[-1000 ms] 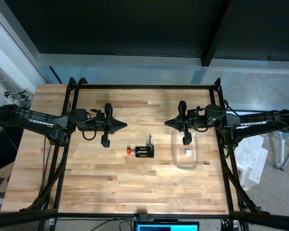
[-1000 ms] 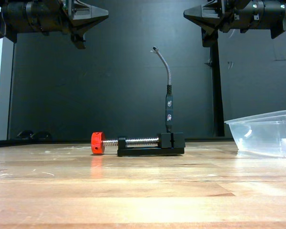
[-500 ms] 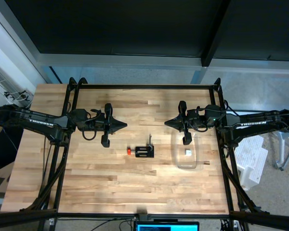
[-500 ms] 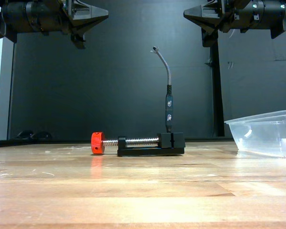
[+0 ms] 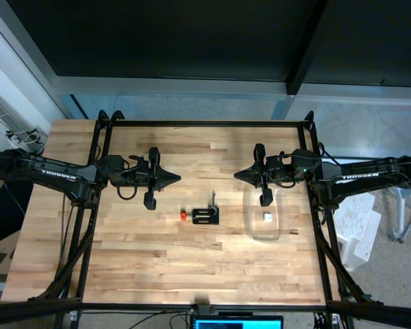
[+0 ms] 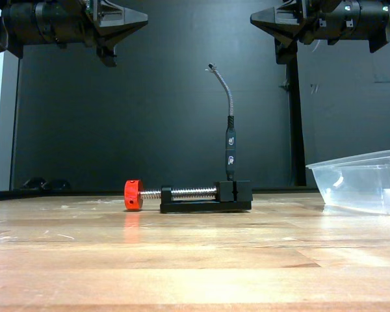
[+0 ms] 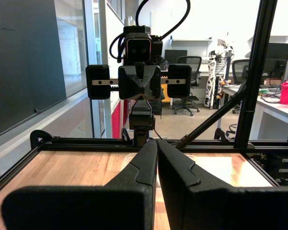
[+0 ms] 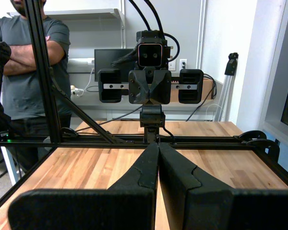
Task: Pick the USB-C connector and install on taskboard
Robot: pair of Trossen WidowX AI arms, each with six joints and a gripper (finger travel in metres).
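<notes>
The black connector (image 6: 229, 148) stands upright on the tab held in the vise (image 6: 205, 195). Its braided cable (image 6: 225, 91) curves up freely with nothing gripping it, so I judge the install done. That is why my right gripper (image 8: 159, 143) hangs high above the clear tray (image 6: 364, 182), closed on nothing and well apart from the vise. My left gripper (image 7: 157, 142) hangs equally high on the other side, likewise closed and empty. Only the white block (image 5: 267, 217) sits in the tray on the worktop (image 6: 182, 260).
</notes>
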